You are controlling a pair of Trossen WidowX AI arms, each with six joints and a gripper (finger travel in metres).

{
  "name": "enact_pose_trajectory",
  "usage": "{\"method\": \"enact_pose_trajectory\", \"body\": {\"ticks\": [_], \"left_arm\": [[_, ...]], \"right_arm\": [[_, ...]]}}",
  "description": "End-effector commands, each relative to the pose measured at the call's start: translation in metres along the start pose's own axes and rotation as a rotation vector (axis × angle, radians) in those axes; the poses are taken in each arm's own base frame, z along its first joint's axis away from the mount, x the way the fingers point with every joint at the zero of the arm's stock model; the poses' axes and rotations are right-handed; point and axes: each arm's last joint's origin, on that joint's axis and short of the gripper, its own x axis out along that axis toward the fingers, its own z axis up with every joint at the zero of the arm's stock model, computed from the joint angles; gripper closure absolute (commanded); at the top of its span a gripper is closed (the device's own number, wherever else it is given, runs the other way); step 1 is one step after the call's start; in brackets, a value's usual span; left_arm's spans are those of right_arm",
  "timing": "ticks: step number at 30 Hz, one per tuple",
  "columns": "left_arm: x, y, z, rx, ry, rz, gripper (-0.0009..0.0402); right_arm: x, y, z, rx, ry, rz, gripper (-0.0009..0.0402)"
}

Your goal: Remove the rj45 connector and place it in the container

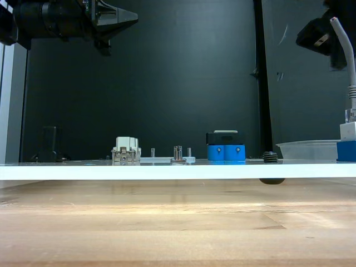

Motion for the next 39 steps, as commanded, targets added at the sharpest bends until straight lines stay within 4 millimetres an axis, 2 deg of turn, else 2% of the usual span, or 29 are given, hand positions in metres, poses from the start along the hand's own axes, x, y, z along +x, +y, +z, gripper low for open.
{"method": "enact_pose_trajectory", "body": {"ticks": [1, 10, 16, 24, 39], "left_arm": [[0.0, 0.0, 0.0, 0.0, 0.0, 0.0, 0.0393], [0.0, 0.0, 0.0, 0.0, 0.0, 0.0, 0.0393], [0.0, 0.0, 0.0, 0.0, 0.0, 0.0, 0.0393], [0.0, 0.0, 0.0, 0.0, 0.0, 0.0, 0.0393], [0.0, 0.0, 0.0, 0.0, 0.0, 0.0, 0.0393]], "right_arm": [[0.001, 0.008, 0.004, -0.014, 0.012, 0.023, 0.0358], [0.012, 0.024, 0.013, -0.016, 0.035, 0.019, 0.0246], [0.022, 0.033, 0.013, -0.026, 0.054, 0.038, 0.0202], [0.038, 0.044, 0.014, -0.025, 0.048, 0.048, 0.0186], [0.061, 0.048, 0.011, -0.029, 0.04, 0.017, 0.0187]]}}
